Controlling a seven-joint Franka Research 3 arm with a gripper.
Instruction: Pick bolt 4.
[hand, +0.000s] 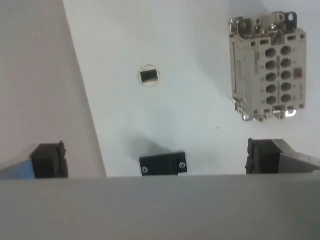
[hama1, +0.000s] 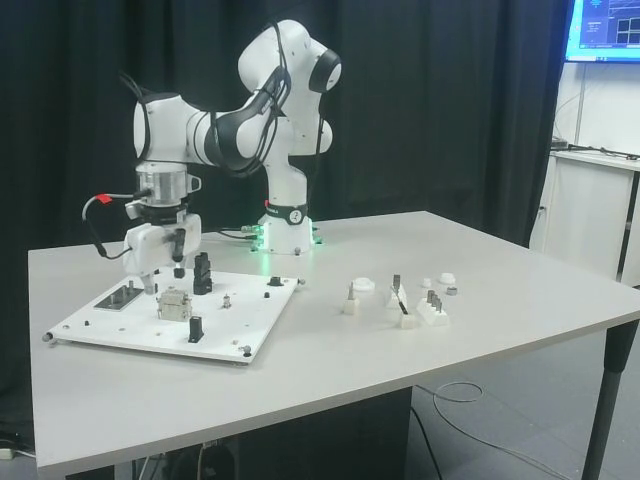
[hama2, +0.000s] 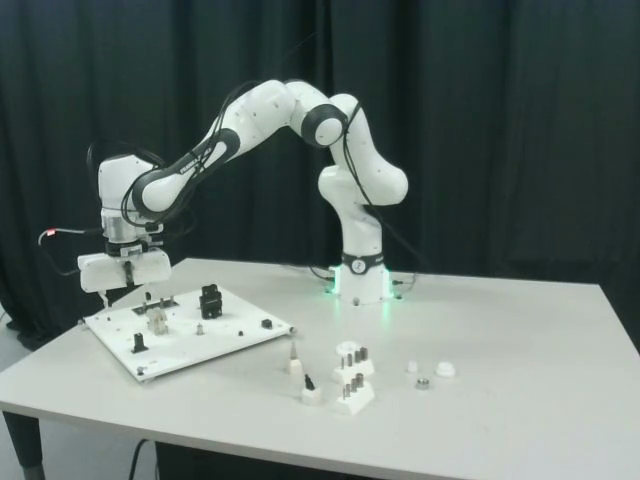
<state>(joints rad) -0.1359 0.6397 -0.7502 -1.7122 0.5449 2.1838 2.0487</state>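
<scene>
Grey table (hama1: 500, 280), item list, front to back.

1. White board (hama1: 120, 335) at the table's near corner under the arm. On it we log a small black block with two screws (hand: 163, 164), a pale multi-pin connector (hand: 267, 67) with two columns of round sockets, and a tall black fixture (hama1: 203, 272).
2. Round recess (hand: 148, 76) in the board with a dark insert. Only the wrist view shows it; we cannot tell what the insert is.
3. White holders (hama1: 432, 312) near the table's middle, carrying short upright dark pins. We cannot tell which piece is bolt 4, as no number is visible on any of them. These holders stand well apart from the gripper.
4. Gripper (hand: 156, 159), pointing straight down above the board, close to the connector. Its fingers are spread wide and grasp nothing.
5. Arm: the base (hama1: 285, 235), lit green at the foot, is at the table's back. The upper links rise, fold over, and reach out and down to the board.
6. Writing: the connector's small markings are unreadable. The first room view alone shows a lit screen (hama1: 605, 30), with illegible text.
7. Black curtain (hama2: 500, 120) behind.
</scene>
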